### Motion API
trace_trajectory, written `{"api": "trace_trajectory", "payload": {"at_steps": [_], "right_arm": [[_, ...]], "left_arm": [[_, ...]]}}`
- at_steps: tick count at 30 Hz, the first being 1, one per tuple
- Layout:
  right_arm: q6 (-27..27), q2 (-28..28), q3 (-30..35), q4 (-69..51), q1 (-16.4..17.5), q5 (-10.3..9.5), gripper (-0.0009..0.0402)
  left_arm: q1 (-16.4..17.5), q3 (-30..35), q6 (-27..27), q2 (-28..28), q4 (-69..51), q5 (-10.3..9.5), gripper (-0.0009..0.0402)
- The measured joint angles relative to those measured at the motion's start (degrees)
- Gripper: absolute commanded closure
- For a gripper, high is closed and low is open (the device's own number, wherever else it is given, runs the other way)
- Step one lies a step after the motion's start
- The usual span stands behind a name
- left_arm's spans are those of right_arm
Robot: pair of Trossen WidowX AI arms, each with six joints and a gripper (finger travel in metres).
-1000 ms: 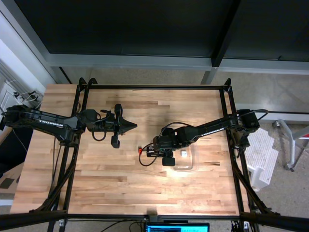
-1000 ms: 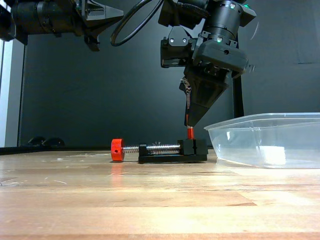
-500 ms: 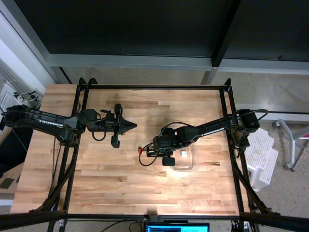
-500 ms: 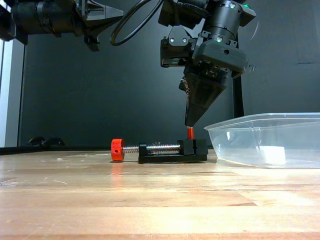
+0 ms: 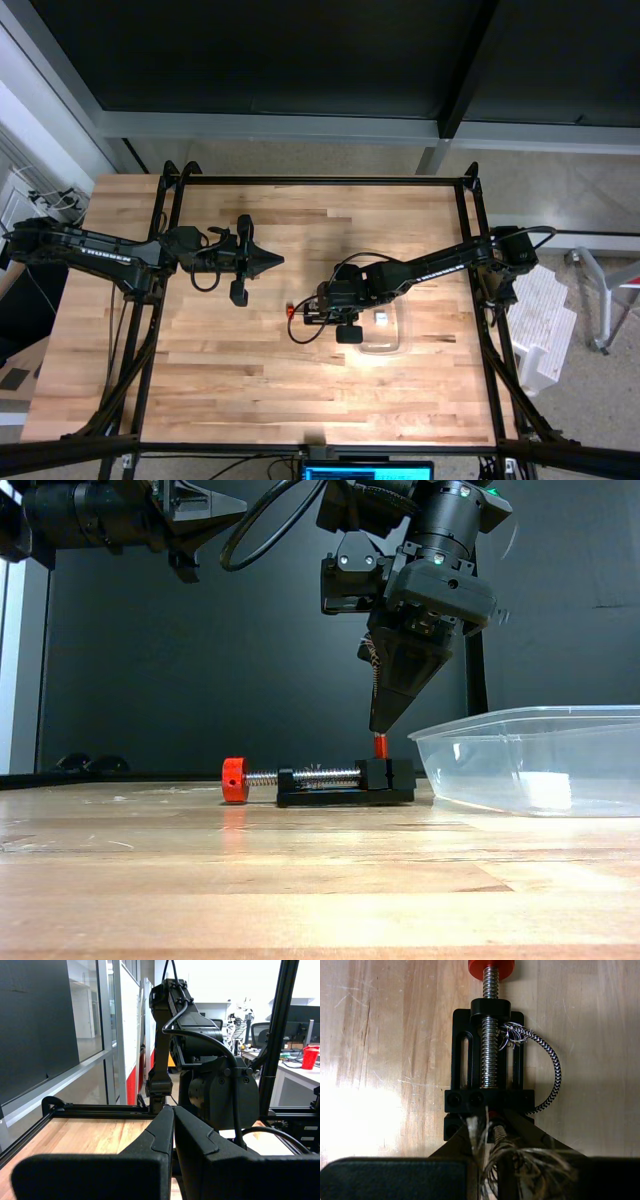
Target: Remove the RCA connector from the receptacle and place in the container
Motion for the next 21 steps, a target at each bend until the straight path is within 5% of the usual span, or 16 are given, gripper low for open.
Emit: {"api": "trace_trajectory", "payload": {"at_steps": [21], "right_arm": [[-0.2,-5.2,0.0,-0.1,0.0,0.07,0.0389]], "left_arm": [[0.0,0.0,0.0,0.0,0.0,-0.02,0.0393]]}}
